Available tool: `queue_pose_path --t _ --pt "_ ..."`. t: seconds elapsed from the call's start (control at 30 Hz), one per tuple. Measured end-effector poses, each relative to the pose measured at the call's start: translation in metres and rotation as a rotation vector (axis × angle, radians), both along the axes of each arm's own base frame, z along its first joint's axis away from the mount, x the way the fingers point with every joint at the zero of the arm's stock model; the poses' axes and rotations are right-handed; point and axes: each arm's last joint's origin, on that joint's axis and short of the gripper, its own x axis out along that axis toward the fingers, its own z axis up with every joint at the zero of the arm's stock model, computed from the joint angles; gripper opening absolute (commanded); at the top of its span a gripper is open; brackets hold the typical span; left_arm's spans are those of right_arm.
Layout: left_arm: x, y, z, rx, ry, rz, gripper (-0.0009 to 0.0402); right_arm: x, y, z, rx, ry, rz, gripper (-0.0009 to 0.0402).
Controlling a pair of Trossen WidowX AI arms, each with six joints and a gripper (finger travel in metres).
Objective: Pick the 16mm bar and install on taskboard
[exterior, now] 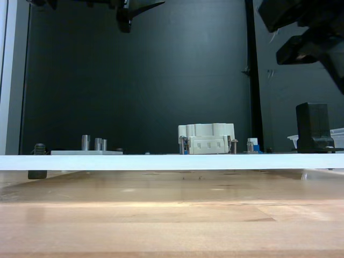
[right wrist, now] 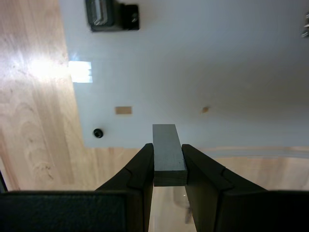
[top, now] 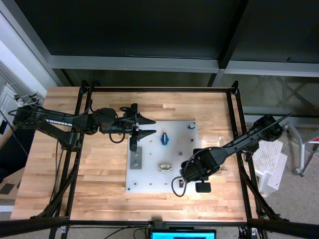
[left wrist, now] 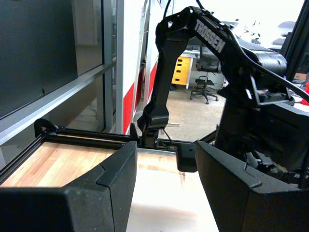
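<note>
Wooden table (top: 50, 164), white taskboard (top: 149, 180) mid-frame in high view. Left gripper (top: 151, 127) spread wide, empty, over board's upper left. Right gripper (right wrist: 168, 151) clamps 16mm bar (right wrist: 167, 137), raised above board's lower-right edge.

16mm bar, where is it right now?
Right wrist view: the bar is clamped in the right pincer, above the board by its near right corner. The left pincer hangs open above the board's far left corner.
</note>
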Motion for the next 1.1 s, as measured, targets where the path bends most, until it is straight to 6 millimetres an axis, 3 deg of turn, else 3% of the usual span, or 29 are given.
queue_pose_path --t 0.57,1.1 --pt "0.0 0.0 0.0 0.0 0.0 0.0 0.0163 0.007 0.025 -0.019 -0.004 0.026 -0.017 0.0002" --pt "0.0 0.0 0.0 0.0 0.0 0.0 0.0163 0.009 0.033 -0.028 -0.001 0.024 -0.037 0.0002"
